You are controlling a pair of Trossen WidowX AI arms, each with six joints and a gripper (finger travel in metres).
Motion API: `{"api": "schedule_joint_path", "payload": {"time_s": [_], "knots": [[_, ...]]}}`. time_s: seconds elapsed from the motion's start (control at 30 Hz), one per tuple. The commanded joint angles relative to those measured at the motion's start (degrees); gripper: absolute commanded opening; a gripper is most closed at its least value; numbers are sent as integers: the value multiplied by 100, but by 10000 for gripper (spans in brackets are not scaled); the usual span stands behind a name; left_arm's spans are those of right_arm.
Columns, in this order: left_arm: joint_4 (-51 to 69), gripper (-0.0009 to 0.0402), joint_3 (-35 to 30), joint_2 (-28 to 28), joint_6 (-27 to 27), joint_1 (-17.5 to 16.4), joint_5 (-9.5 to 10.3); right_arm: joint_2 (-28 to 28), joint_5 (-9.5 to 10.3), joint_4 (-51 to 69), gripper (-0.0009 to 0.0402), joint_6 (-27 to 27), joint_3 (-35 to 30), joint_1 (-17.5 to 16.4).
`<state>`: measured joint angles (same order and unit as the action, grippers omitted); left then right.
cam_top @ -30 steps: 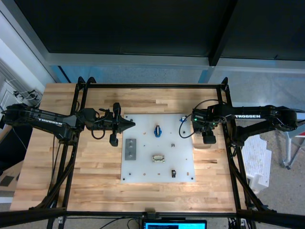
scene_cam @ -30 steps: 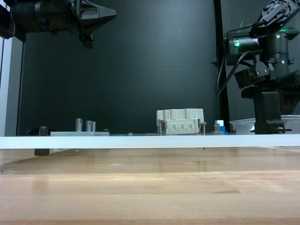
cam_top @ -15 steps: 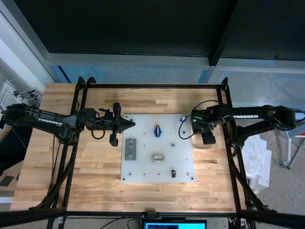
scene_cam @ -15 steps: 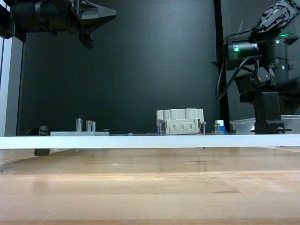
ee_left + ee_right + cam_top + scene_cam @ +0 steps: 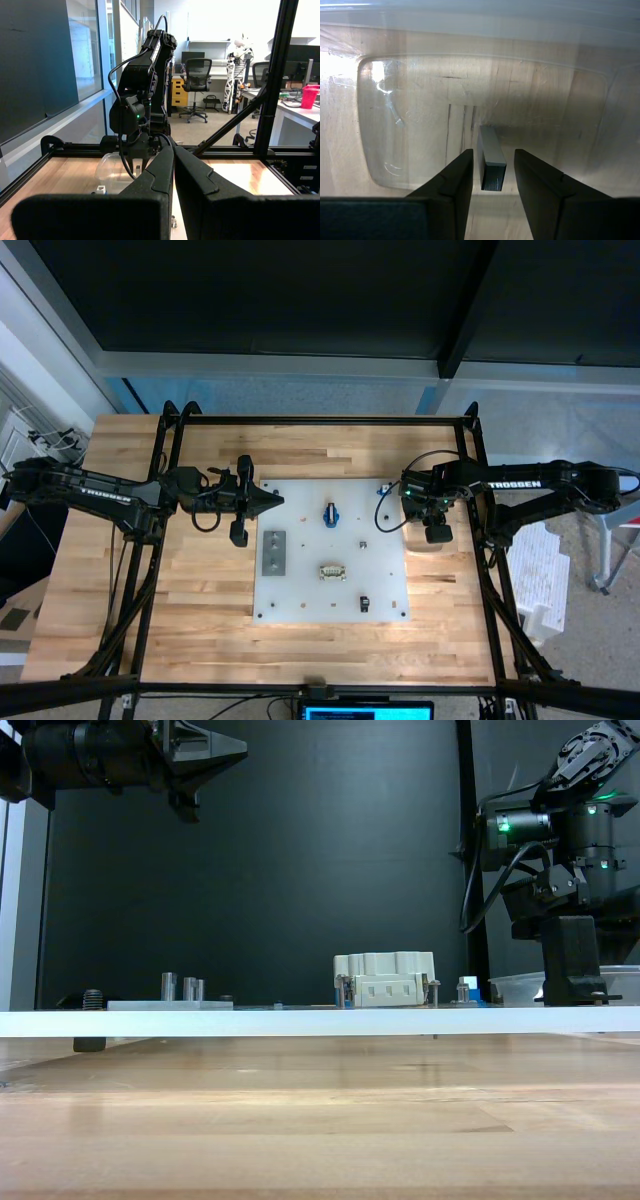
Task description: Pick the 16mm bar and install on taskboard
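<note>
The 16mm bar point(image 5: 489, 142) is a short grey metal piece standing in a clear plastic container point(image 5: 405, 125) just off the right edge of the white taskboard point(image 5: 300, 590). My right gripper point(image 5: 493, 153) reaches down into that container point(image 5: 425, 546), open, with one finger on each side of the bar and a small gap on both sides. The high view shows this right gripper point(image 5: 437, 532) beside the board's right edge. My left gripper point(image 5: 275, 498) hangs high over the board's left edge, shut on nothing, its fingers point(image 5: 160, 170) pressed together.
On the taskboard sit a grey metal block with pins point(image 5: 273, 552), a small blue part point(image 5: 331, 513) and a white connector point(image 5: 333, 571). In the low view the connector point(image 5: 385, 980) rises above the board's edge point(image 5: 300, 1022). Black frame rails border the wooden table.
The right arm's wrist has shifted slightly over the container, with its fingers staying low inside it. The left arm has not moved.
</note>
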<state>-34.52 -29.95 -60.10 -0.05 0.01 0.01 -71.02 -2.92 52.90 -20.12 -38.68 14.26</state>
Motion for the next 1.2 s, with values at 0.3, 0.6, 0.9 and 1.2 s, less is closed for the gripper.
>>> {"api": "schedule_joint_path", "payload": {"time_s": [0.3, 0.6, 0.9, 1.2], "knots": [[-2, 0, 0, 0, 0, -2, 0, 44, -11, -7, 5, -17, -13, 0], [-2, 0, 0, 0, 0, -2, 0, 92, -11, 415, -1, -31, -385, 0], [-2, 0, 0, 0, 0, 0, 0, 94, -7, 1495, 0, 197, -1399, -24], [-2, 0, 0, 0, 0, -2, 0, 94, -7, 2374, 0, 452, -2291, -157]]}}
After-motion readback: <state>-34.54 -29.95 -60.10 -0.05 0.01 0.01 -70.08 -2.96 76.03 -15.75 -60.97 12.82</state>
